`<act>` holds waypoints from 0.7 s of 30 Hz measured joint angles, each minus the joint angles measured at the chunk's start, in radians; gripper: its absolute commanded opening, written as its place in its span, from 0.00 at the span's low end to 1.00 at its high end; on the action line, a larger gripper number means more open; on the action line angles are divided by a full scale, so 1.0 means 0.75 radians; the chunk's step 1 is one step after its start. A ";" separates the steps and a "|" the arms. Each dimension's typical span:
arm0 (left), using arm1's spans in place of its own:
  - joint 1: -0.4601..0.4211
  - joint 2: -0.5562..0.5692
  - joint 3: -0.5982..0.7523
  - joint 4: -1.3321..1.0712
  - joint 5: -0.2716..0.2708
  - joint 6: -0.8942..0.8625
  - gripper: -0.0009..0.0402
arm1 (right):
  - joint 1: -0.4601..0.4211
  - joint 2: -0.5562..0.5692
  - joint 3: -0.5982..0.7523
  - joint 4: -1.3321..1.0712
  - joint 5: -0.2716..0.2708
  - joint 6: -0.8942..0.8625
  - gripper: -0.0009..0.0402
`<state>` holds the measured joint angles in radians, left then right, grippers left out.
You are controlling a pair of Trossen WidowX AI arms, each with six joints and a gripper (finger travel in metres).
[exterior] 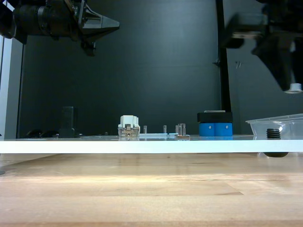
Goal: Pick the M12 nut and place it on its threads and fasten
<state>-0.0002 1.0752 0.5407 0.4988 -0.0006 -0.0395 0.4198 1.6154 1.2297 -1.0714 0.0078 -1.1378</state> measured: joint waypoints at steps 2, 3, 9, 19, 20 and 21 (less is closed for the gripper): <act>0.000 0.000 0.000 0.000 0.000 0.000 0.02 | 0.023 0.076 0.073 -0.013 0.004 -0.006 0.09; 0.000 0.000 0.001 0.000 0.000 0.001 0.02 | 0.035 0.110 0.108 -0.016 0.004 -0.008 0.09; 0.000 -0.001 0.001 0.000 0.000 0.000 0.02 | 0.081 0.280 0.274 -0.025 0.001 -0.008 0.09; 0.000 0.000 0.001 0.000 0.000 0.000 0.02 | 0.138 0.485 0.474 -0.036 0.010 -0.007 0.09; 0.000 0.000 0.001 0.000 0.000 0.000 0.02 | 0.139 0.497 0.483 -0.035 0.011 -0.007 0.09; 0.000 0.000 0.000 0.000 0.000 0.000 0.02 | 0.138 0.508 0.487 -0.028 0.012 -0.007 0.09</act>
<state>-0.0002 1.0752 0.5407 0.4988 -0.0006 -0.0395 0.5236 1.9965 1.5951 -1.0927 0.0166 -1.1431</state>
